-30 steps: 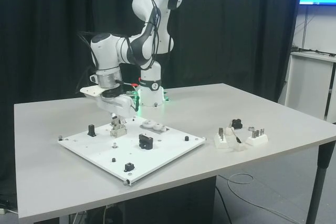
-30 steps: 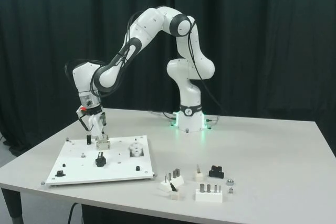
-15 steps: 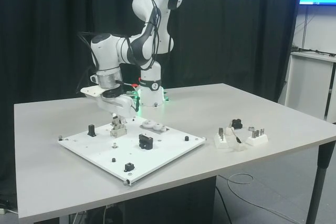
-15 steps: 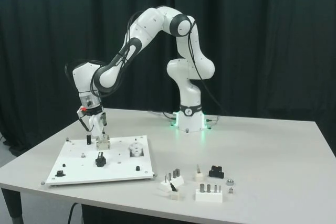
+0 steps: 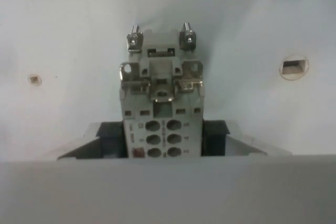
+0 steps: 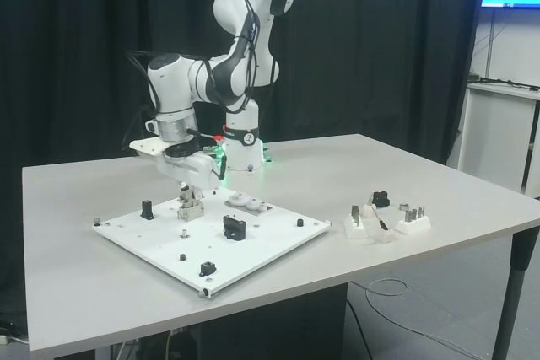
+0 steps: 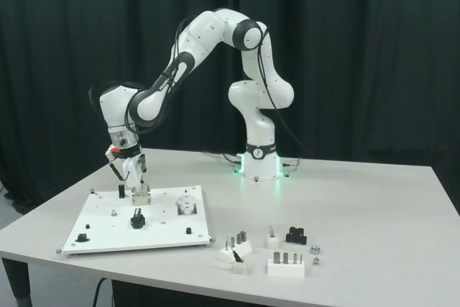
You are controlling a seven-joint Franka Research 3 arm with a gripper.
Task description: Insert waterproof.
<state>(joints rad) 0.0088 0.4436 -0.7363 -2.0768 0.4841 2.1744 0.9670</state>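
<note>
Jaws (image 5: 163,140) pinch the waterproof connector (image 5: 161,129) from both sides: in the wrist view a black finger pad (image 5: 111,139) sits against one flank of its grey body and a second pad against the other, so the part lies squarely between the fingertips. The connector's face shows two columns of round sockets, with a metal latch above them. Just beyond it stands the mating socket (image 5: 160,43), with two upright metal screws at its corners; whether the two parts touch cannot be told.

From the first room view the white arm (image 6: 207,73) reaches down over the white assembly board (image 6: 211,229), and the connector (image 6: 188,206) is at the board's surface near its far edge, directly beneath the jaws (image 6: 186,195). Small black fixtures (image 6: 234,228) dot the board. The second room view shows the same connector (image 7: 141,195) low on the board (image 7: 136,229). White part holders (image 7: 285,267) with small metal pieces rest on the grey tabletop (image 7: 374,206), well apart from the board.
</note>
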